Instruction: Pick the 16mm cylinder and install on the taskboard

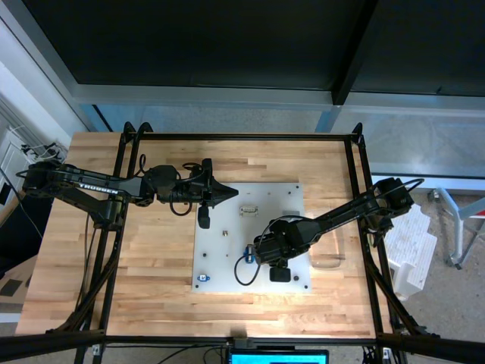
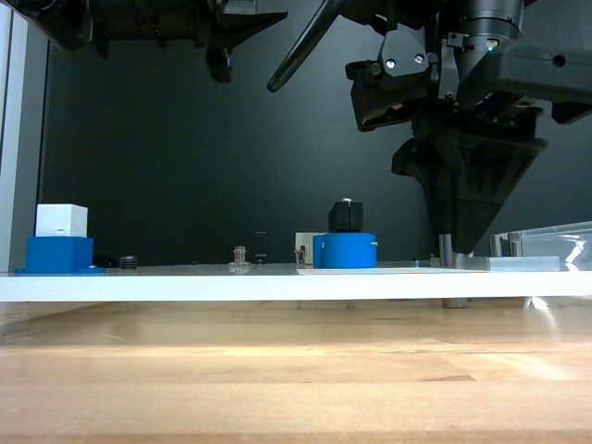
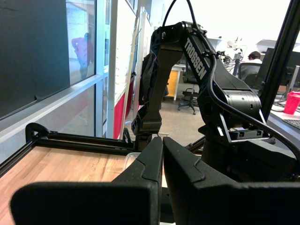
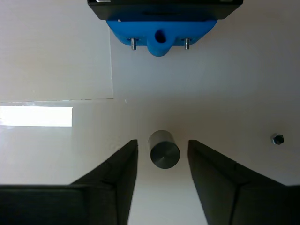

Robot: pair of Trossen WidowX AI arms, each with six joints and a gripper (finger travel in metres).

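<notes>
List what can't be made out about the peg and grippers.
Right wrist view: peg seen end-on between right gripper's open fingers; depth in board unclear.
High view: right arm covers peg.
Left wrist view: left gripper, shut, raised over board's far-left corner, hides the board.

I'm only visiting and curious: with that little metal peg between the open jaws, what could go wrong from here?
The right gripper has its jaws open, one on each side of the peg, not touching it, low over the white board; a sideways drift could knock or tilt the peg. The blue fitting sits close by; a careless swing might clip it. The left gripper hangs shut, high up, apart from this.
</notes>
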